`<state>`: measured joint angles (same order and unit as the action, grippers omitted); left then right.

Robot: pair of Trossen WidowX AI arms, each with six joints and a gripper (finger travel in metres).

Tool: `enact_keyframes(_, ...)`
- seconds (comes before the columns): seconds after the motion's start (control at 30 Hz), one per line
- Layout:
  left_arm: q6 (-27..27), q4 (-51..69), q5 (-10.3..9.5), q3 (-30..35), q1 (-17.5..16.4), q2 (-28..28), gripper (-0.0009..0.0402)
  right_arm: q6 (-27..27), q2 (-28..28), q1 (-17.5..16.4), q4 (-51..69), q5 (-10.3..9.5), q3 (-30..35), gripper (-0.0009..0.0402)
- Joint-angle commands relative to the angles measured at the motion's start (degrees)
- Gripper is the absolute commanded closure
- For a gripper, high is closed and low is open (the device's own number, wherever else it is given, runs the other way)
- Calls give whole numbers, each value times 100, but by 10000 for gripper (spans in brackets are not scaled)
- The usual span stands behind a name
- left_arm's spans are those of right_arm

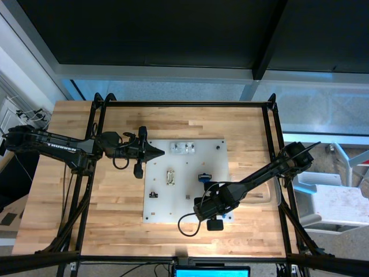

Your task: Pick the M12 fastener and fasten on the M12 threads

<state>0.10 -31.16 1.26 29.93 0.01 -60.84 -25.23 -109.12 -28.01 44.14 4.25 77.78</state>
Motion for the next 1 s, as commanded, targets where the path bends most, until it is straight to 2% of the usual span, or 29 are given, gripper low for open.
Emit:
enact_keyframes(0.03, 0, -2, 0, 2, 0, -2, 393, -42, -17, -7, -22, -133, 4, 393)
enact_keyframes(0.13, 0, -2, 0, 2, 0, -2, 393, -90, -17, -15, -33, -205, 4, 393)
enact_keyframes(0.37, 0, 0, 0, 2, 0, -2, 393, 42, -13, -20, -42, -1152, 4, 393)
enact_keyframes(0.63, 0, -2, 0, 2, 0, -2, 393, 20, 83, -35, 7, -1134, 4, 393)
enact_keyframes(0.9, 0, 0, 0, 2, 0, -2, 393, 66, 452, -76, 101, -1104, 4, 393)
enact_keyframes(1.0, 0, -2, 0, 2, -2, 0, 393, 103, 632, -114, 192, -927, 4, 393)
